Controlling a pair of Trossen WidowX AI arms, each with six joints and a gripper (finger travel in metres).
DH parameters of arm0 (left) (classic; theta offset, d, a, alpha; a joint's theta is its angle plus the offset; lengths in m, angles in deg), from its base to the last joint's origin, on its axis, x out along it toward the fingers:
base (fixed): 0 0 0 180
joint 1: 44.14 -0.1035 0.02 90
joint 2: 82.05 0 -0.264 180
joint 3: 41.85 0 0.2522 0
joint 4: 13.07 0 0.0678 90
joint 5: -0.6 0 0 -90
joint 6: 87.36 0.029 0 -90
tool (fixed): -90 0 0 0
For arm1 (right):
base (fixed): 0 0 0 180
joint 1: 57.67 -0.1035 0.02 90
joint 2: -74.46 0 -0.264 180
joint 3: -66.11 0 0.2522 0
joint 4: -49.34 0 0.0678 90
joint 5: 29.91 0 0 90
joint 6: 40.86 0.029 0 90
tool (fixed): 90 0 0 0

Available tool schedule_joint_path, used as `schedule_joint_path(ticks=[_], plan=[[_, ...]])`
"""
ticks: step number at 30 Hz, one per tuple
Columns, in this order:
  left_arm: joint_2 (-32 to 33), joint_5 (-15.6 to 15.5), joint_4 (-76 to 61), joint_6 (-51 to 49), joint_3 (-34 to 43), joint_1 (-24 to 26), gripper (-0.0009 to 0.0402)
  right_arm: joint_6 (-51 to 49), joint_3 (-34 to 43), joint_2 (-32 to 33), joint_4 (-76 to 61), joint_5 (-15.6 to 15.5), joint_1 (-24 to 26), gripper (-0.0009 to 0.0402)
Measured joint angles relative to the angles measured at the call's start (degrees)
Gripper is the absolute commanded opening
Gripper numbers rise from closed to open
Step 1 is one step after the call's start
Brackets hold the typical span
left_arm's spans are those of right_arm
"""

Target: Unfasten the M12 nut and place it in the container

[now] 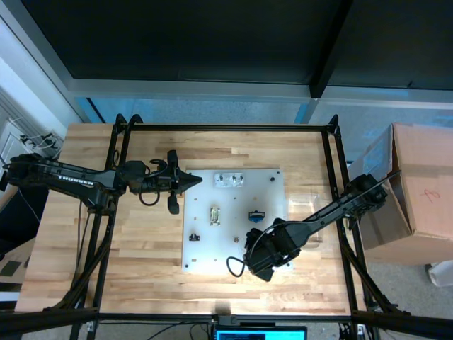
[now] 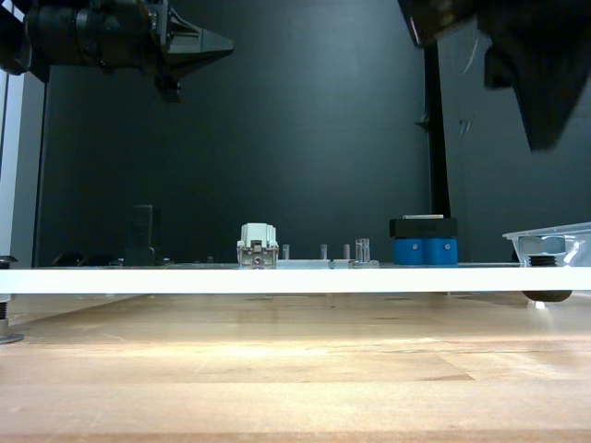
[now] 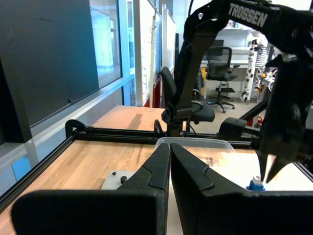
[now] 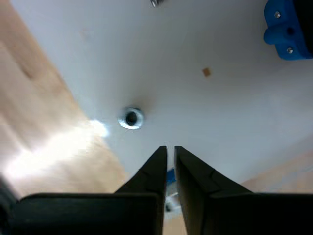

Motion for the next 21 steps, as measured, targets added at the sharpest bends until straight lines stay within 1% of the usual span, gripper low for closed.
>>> schedule_joint_path(ticks=[3, 7, 11, 14, 16, 21], plan=[[0.0, 0.0, 0.0, 0.0, 0.0, 0.0, 0.0, 7.0, 1.8, 0.8, -0.2, 0.0, 0.0, 0.0102], [0.0, 0.0, 0.0, 0.0, 0.0, 0.0, 0.0, 11.6, 4.3, 3.1, -0.2, 0.0, 0.0, 0.0168], [0.0, 0.0, 0.0, 0.0, 0.0, 0.0, 0.0, 16.8, 5.2, 5.1, 0.0, -0.5, 0.0, 0.0219], [0.0, 0.0, 0.0, 0.0, 0.0, 0.0, 0.0, 19.7, 5.2, 6.1, 0.5, -2.0, 0.2, 0.0241], [0.0, 0.0, 0.0, 0.0, 0.0, 0.0, 0.0, 20.7, 5.1, 6.7, 0.6, -2.1, 0.2, 0.0249], [0.0, 0.0, -0.1, 0.0, 0.0, 0.0, 0.0, 21.1, 4.7, 8.4, 1.5, -2.4, 0.3, 0.0246]])
